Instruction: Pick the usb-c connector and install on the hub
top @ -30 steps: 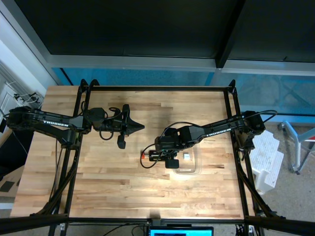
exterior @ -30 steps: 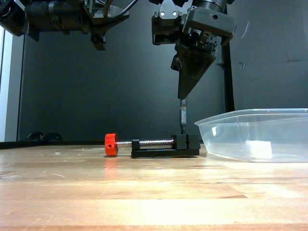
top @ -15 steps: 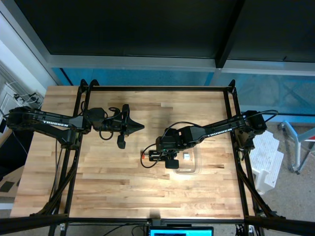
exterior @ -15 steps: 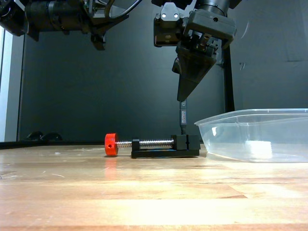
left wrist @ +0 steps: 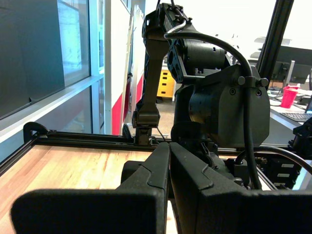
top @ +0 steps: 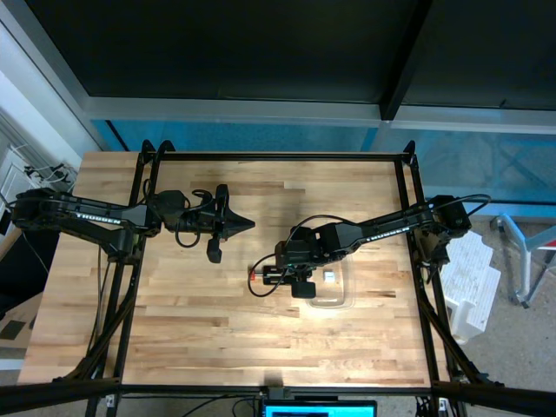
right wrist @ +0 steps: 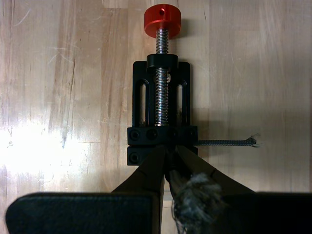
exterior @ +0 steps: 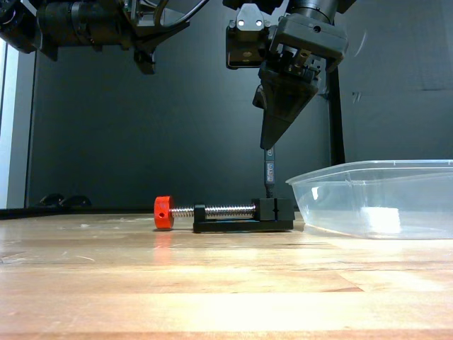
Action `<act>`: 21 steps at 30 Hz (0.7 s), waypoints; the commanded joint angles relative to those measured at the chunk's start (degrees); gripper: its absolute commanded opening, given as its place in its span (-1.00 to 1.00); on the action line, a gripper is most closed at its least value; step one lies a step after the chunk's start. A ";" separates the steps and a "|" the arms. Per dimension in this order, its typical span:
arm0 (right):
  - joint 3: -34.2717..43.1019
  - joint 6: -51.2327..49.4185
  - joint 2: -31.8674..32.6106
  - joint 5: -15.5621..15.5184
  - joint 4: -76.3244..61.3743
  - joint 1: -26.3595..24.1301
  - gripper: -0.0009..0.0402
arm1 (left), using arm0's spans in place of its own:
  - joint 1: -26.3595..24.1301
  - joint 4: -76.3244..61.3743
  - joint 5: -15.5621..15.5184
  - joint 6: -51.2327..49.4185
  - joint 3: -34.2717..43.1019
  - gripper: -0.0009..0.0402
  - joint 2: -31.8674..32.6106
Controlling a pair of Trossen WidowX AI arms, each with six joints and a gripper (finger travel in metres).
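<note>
Directly above the vise [exterior: 241, 212] (we take it to clamp the hub), our right gripper [exterior: 269, 145] pinches the usb-c connector [exterior: 269, 172] upright for insertion; the left gripper [top: 250, 224], closed and empty, hovers high to the vise's left.

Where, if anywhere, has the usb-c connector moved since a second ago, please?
No: usb-c connector still stands upright at the vise, right gripper shut on it; left gripper hovers far left.

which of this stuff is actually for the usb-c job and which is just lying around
Job: usb-c plug, upright, held by right gripper, lower end at the red-knobbed clamp.
Lying about: clear tub with a white block inside; left gripper, shut, raised over the table's far left.
</note>
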 commanded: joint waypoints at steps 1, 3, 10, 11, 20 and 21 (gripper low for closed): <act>0.39 0.00 -0.37 0.04 -0.07 0.00 -0.84 | 0.02 0.02 0.00 0.02 0.00 -0.96 0.02; 0.57 -0.07 -0.59 0.11 -0.09 0.02 -0.74 | 0.00 0.00 0.02 0.02 0.00 -0.96 0.02; 0.92 0.20 -1.44 0.13 -0.20 0.00 -0.33 | 0.02 0.00 0.00 0.04 0.00 -0.96 0.02; 0.92 0.20 -1.70 0.13 -0.22 0.02 -0.28 | 0.02 0.04 0.00 0.04 0.00 -0.96 0.02; -4.35 2.21 -8.55 0.11 -0.26 0.11 0.06 | 0.02 0.00 0.00 0.02 0.00 -0.96 0.02; -5.22 2.32 -9.42 0.11 -0.11 0.13 0.07 | 0.00 0.00 0.00 0.02 0.00 -0.96 0.02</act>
